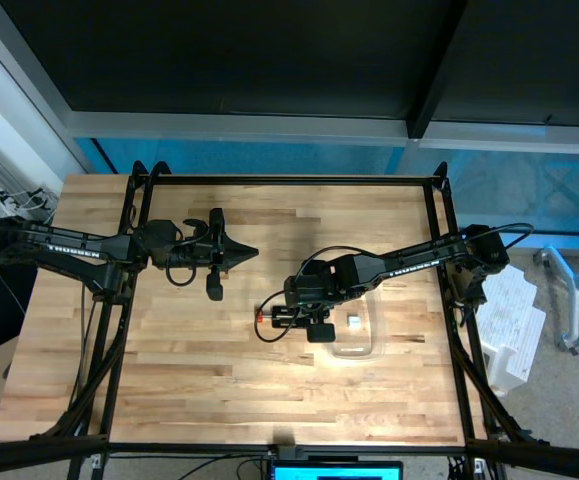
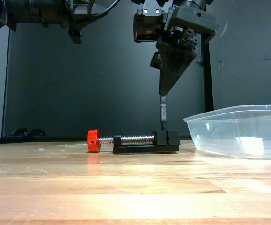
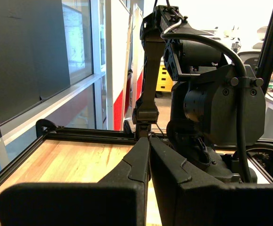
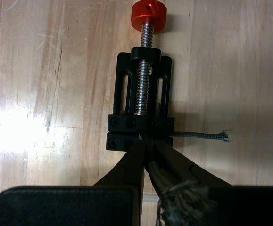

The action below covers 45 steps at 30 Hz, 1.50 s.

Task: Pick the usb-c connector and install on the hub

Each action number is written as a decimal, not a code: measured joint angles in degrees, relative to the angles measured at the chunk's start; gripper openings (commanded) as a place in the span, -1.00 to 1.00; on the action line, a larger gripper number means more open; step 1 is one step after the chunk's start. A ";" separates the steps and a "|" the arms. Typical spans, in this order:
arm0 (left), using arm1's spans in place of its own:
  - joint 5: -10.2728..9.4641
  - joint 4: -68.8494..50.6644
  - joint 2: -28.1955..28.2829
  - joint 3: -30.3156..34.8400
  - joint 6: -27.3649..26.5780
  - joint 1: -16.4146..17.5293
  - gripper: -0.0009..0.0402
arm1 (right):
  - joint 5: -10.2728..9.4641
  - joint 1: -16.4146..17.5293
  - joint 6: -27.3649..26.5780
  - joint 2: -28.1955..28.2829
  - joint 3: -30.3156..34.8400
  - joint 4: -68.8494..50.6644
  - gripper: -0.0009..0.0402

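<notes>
The hub (image 2: 147,143) is a small black clamp block with an orange-red knob (image 2: 93,140) on a threaded screw. It lies flat on the wooden table, also seen from above as the hub (image 4: 140,110) and the hub (image 1: 284,315). My right gripper (image 2: 163,93) points straight down over the end away from the knob, shut on the usb-c connector (image 2: 163,112). This thin grey piece hangs upright with its lower tip at the hub's end jaws. A braided cord (image 4: 200,135) trails off beside the block. My left gripper (image 1: 244,252) hovers at the back left, shut and holding nothing.
A clear plastic tray (image 2: 233,112) sits just right of the hub, with a small white piece (image 1: 354,320) inside it. Black frame rails (image 1: 289,181) border the table's back and sides.
</notes>
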 measured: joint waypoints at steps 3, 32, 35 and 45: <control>0.00 0.00 0.00 -0.02 0.00 0.00 -0.96 | 0.00 0.00 0.04 -0.07 -0.35 0.26 -0.96; 0.02 0.00 0.00 -0.02 0.00 0.00 -0.96 | 0.00 0.00 -0.17 -0.04 -1.16 1.38 -0.96; 0.00 0.00 0.00 0.00 0.00 0.00 -0.96 | 0.00 0.00 -0.20 -0.02 -1.18 1.44 -0.96; 0.00 0.00 0.00 0.00 0.02 0.00 -0.96 | 0.02 0.00 -0.20 -0.13 -3.06 4.02 -0.96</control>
